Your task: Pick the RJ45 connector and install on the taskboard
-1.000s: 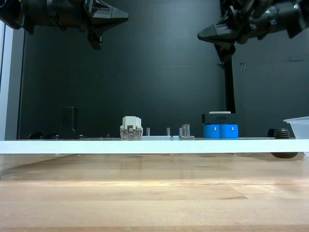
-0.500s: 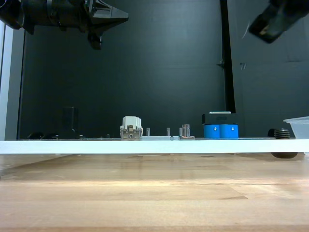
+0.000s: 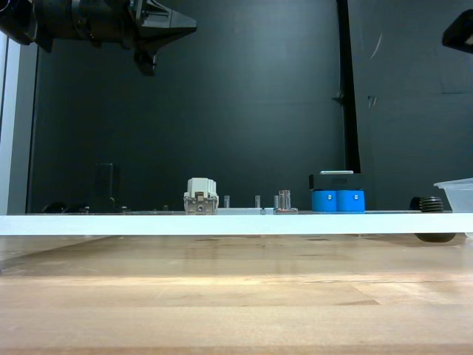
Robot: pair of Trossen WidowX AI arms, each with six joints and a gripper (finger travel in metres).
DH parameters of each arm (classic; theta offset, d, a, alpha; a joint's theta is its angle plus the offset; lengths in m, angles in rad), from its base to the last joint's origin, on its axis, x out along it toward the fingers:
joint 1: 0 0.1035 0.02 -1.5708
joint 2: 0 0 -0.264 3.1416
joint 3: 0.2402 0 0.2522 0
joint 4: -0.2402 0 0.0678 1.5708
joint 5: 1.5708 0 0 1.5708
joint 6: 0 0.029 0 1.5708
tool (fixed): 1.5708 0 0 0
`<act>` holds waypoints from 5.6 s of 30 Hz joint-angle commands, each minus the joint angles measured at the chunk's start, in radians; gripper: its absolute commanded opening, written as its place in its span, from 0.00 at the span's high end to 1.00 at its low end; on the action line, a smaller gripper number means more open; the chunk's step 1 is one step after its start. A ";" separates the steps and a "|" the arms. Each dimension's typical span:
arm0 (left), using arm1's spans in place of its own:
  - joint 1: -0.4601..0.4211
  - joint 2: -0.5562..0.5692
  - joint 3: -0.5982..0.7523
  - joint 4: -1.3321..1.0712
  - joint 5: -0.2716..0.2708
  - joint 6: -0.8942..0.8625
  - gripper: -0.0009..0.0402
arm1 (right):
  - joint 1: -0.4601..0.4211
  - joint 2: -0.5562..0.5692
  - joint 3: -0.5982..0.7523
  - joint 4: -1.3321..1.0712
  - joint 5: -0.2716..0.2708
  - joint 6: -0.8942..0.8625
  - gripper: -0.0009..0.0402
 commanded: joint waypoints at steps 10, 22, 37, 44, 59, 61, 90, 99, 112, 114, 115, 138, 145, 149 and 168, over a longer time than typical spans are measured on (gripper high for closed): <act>0.000 0.000 0.000 0.000 0.000 0.000 0.98 | 0.054 0.102 -0.003 0.005 0.002 0.017 0.98; 0.000 0.000 0.000 0.000 0.000 0.000 0.98 | 0.062 0.155 -0.056 0.065 0.000 0.009 0.98; 0.000 0.000 0.000 0.000 0.000 0.000 0.98 | 0.067 0.159 -0.237 0.192 -0.011 0.013 0.98; 0.000 0.000 0.000 0.000 0.000 0.000 0.98 | 0.069 0.158 -0.296 0.238 -0.011 0.013 0.98; 0.000 0.000 0.000 0.000 0.000 0.000 0.98 | 0.071 0.158 -0.440 0.407 -0.008 0.025 0.94; 0.000 0.000 0.000 0.000 0.000 0.000 0.98 | 0.071 0.158 -0.452 0.410 -0.008 0.029 0.91; 0.000 0.000 0.000 0.000 0.000 0.000 0.98 | 0.071 0.158 -0.467 0.420 0.018 0.029 0.66; 0.000 0.000 0.000 0.000 0.000 0.000 0.98 | 0.070 0.158 -0.434 0.419 0.018 0.027 0.80; 0.000 0.000 0.000 0.000 0.000 0.000 0.98 | 0.071 0.158 -0.406 0.416 0.000 0.032 0.97; 0.000 0.000 0.000 0.000 0.000 0.000 0.98 | 0.074 0.154 -0.378 0.415 0.002 0.032 0.98; 0.000 0.000 0.000 0.000 0.000 0.000 0.98 | 0.078 0.148 -0.362 0.414 0.007 0.034 0.98; 0.000 0.000 0.000 0.000 0.000 0.000 0.98 | 0.328 -0.003 -0.299 0.187 0.159 0.333 0.98; 0.000 0.000 0.000 0.000 0.000 0.000 0.98 | 0.409 -0.005 -0.299 0.134 0.157 0.421 0.98; 0.000 0.000 0.000 0.000 0.000 0.000 0.98 | 0.409 -0.005 -0.299 0.134 0.146 0.421 0.95; 0.000 0.000 0.000 0.000 0.000 0.000 0.98 | 0.293 0.039 -0.233 0.082 0.097 0.369 0.61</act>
